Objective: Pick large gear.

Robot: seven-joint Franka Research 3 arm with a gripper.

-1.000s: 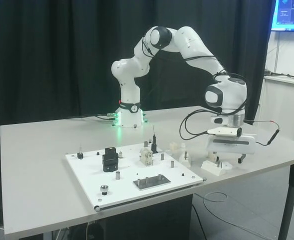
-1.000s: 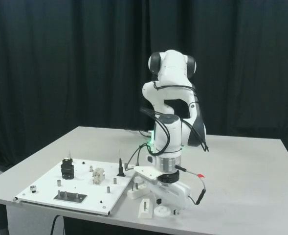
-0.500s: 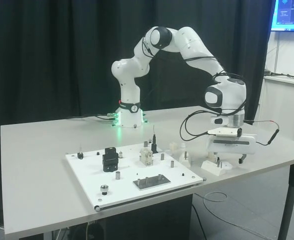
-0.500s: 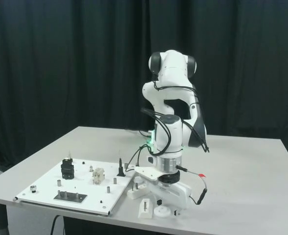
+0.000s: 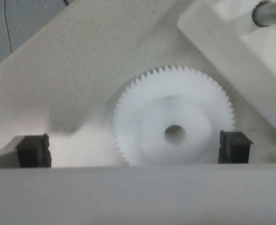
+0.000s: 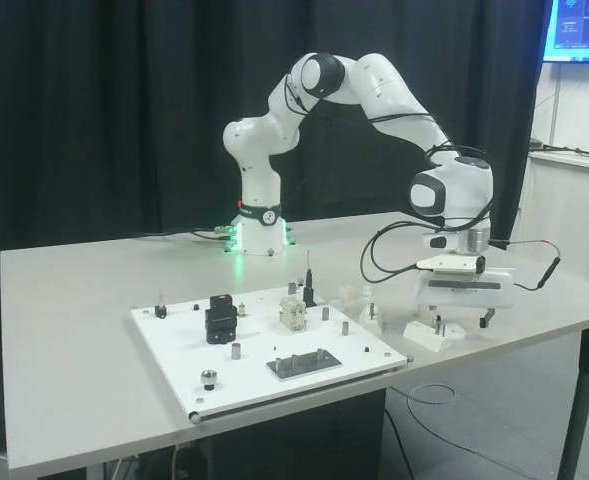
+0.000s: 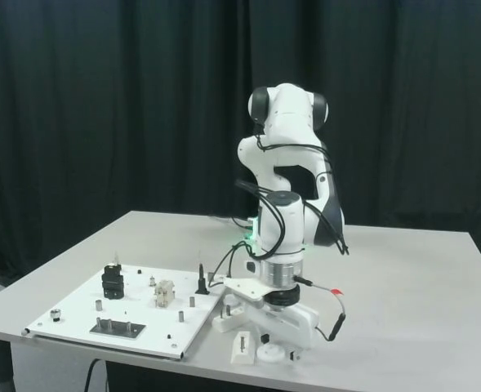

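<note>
Grey table (image 6: 94,290): your work surface, with the white assembly board (image 6: 264,350) on it.

Gripper (image 5: 133,149): open over the table's edge, empty; one black fingertip (image 5: 234,146) just beside the gear's rim, the other well apart.

Large gear (image 5: 174,124): lying flat on the table beside the board, off-centre between the fingertips. White toothed disc, raised hub, central bore.

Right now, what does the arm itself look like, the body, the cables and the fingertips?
The arm is white with rounded links and black joint caps. Green lights glow at its base. Black cables loop round the wrist. The gripper has a white body and two small black, ridged fingertips.
</note>
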